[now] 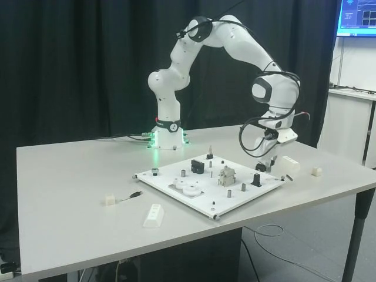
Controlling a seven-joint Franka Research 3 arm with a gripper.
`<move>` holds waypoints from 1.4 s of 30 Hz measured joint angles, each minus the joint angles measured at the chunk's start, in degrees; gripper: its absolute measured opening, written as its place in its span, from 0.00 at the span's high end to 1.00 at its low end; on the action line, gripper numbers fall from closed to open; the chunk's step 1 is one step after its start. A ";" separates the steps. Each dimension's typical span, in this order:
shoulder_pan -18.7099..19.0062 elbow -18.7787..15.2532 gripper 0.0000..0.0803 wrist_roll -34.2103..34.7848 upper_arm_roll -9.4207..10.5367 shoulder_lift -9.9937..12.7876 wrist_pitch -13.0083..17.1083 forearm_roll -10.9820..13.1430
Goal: Place square peg 4.
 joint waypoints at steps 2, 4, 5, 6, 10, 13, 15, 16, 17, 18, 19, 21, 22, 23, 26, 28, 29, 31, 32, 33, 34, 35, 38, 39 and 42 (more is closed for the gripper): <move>0.00 0.03 0.88 0.00 -0.10 -0.45 -0.35 -0.02; 0.00 0.09 0.88 0.00 -0.20 -0.76 -0.63 -0.02; 0.00 0.13 0.88 0.00 -0.25 -0.87 -0.72 -0.03; 0.00 0.18 0.88 0.00 -0.29 -0.94 -0.77 -0.03; 0.00 0.33 0.88 0.00 -0.42 -1.06 -0.80 -0.03; 0.00 0.40 0.88 0.00 -0.49 -1.10 -0.80 -0.04; 0.00 0.43 0.88 0.00 -0.55 -1.12 -0.80 -0.04; 0.00 0.45 0.88 0.00 -0.57 -1.12 -0.80 -0.04; 0.00 0.46 0.88 0.00 -0.59 -1.12 -0.80 -0.04; 0.00 0.48 0.88 0.00 -0.60 -1.12 -0.80 -0.04; 0.00 0.50 0.88 0.00 -0.62 -1.12 -0.80 -0.04; 0.00 0.53 0.88 0.00 -0.63 -1.12 -0.80 -0.04; 0.00 0.54 0.88 0.00 -0.63 -1.12 -0.80 -0.04; 0.00 0.55 0.88 0.00 -0.63 -1.12 -0.80 -0.04; 0.01 0.57 0.88 0.00 -0.63 -1.12 -0.80 -0.04; 0.04 0.57 0.88 0.00 -0.63 -1.12 -0.80 -0.04; 0.06 0.57 0.88 0.00 -0.61 -1.12 -0.80 -0.04; 0.10 0.57 0.88 0.01 -0.54 -1.12 -0.80 -0.02; 0.12 0.57 0.88 0.08 -0.46 -1.12 -0.81 0.00; 0.14 0.57 0.88 0.19 -0.35 -1.12 -0.83 0.01; 0.15 0.56 0.88 0.33 -0.22 -1.12 -0.86 0.03; 0.15 0.56 0.88 0.48 -0.06 -1.12 -0.91 0.05; 0.16 0.51 0.88 1.14 0.66 -1.10 -1.09 0.12; 0.16 0.47 0.88 1.38 0.95 -1.08 -1.15 0.14; 0.17 0.30 0.88 2.55 1.98 -0.98 -1.24 0.16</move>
